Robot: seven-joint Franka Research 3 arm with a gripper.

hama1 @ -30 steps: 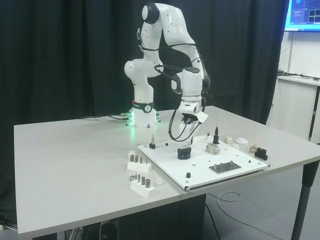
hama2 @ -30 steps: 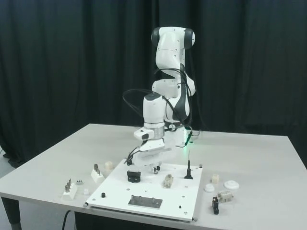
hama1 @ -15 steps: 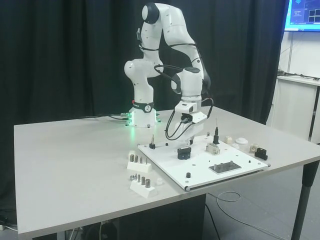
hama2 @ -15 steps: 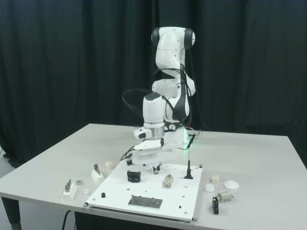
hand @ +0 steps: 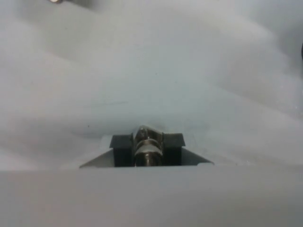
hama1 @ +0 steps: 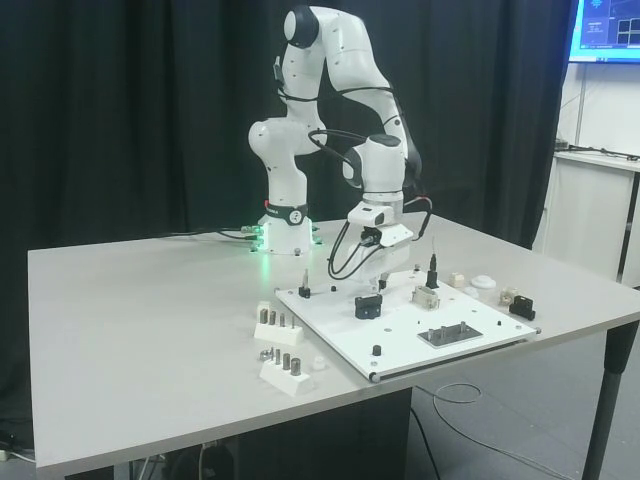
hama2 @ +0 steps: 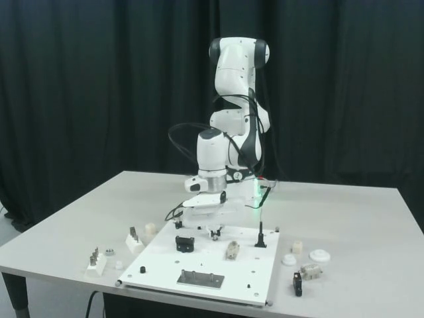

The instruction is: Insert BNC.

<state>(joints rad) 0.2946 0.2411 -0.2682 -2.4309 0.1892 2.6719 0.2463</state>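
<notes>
- As seen in the wrist view, the gripper point(hand: 147, 153) pinches a metal BNC connector point(hand: 147, 150) between its two black fingertips, over the white board point(hand: 156, 71).
- From the two room views, the gripper point(hama1: 378, 262) hangs over the far part of the white board point(hama1: 400, 320), with the connector just above the surface; contact with the board cannot be confirmed.
- A black cable point(hama1: 340, 262) loops from the wrist down beside the gripper.
- On the board, a black block point(hama1: 368, 306) sits just in front of the gripper, a small grey fixture point(hama1: 426, 296) lies to one side, and an upright black post point(hama1: 433, 272) stands near it.
- A flat grey plate point(hama1: 449, 335) with pins lies near the board's front edge.
- Off the board on the grey table point(hama1: 130, 310), two white holders point(hama1: 283, 348) carry grey pegs.
- Several small white and black parts point(hama1: 495, 290) lie on the table on the board's opposite side.
- The arm's base point(hama1: 285, 235) shows a green light.
</notes>
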